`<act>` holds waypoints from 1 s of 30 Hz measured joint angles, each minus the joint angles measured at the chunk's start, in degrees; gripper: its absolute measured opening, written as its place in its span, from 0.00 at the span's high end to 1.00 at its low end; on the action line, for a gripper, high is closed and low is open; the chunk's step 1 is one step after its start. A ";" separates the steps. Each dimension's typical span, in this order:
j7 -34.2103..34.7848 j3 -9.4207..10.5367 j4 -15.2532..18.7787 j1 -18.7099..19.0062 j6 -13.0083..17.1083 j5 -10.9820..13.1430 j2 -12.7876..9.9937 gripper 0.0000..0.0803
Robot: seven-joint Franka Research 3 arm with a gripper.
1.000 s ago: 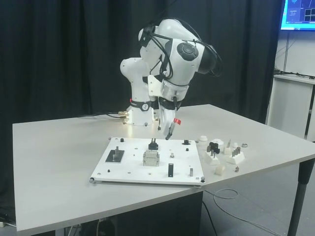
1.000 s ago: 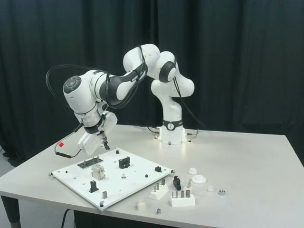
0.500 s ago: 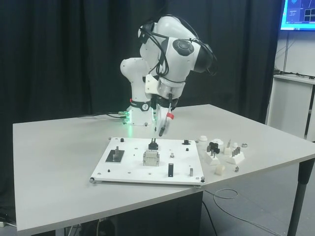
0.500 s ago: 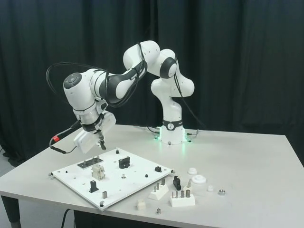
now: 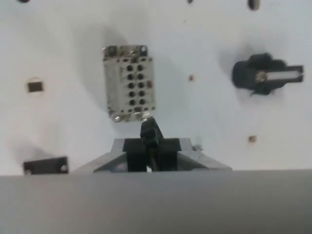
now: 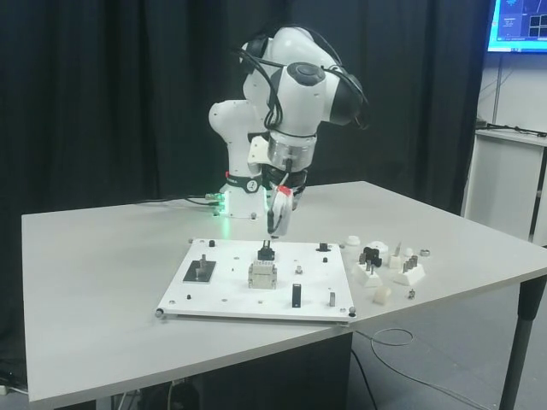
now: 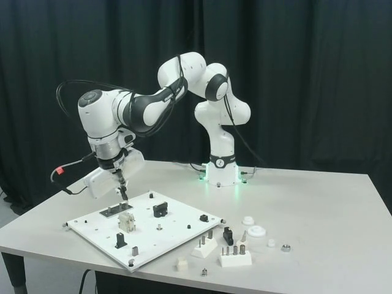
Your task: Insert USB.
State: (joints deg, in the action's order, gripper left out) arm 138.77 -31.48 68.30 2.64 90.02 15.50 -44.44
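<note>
Over the last second the end effector (image 6: 272,231) swung upright above the white board (image 6: 224,295), now closed on a black USB plug (image 5: 150,135) just beside the grey multi-pin connector (image 5: 129,83); insertion likely not yet begun.

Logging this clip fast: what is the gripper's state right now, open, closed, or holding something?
Gripper: closed on a small black plug, hovering above the white board next to the grey multi-pin connector.
</note>
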 joint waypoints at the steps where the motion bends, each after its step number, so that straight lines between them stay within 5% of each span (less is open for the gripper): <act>1: 0.00 -0.61 0.23 0.36 0.59 0.67 -0.03 0.94; 11: 0.00 -5.86 2.20 4.48 5.87 6.02 -0.46 0.94; 24: 0.25 -6.76 2.41 5.86 11.65 7.64 -2.06 0.94; 30: 2.19 -8.73 2.41 6.42 14.18 11.07 -3.50 0.94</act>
State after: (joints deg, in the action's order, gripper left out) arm 140.96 -40.21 70.71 9.06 104.20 26.57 -47.94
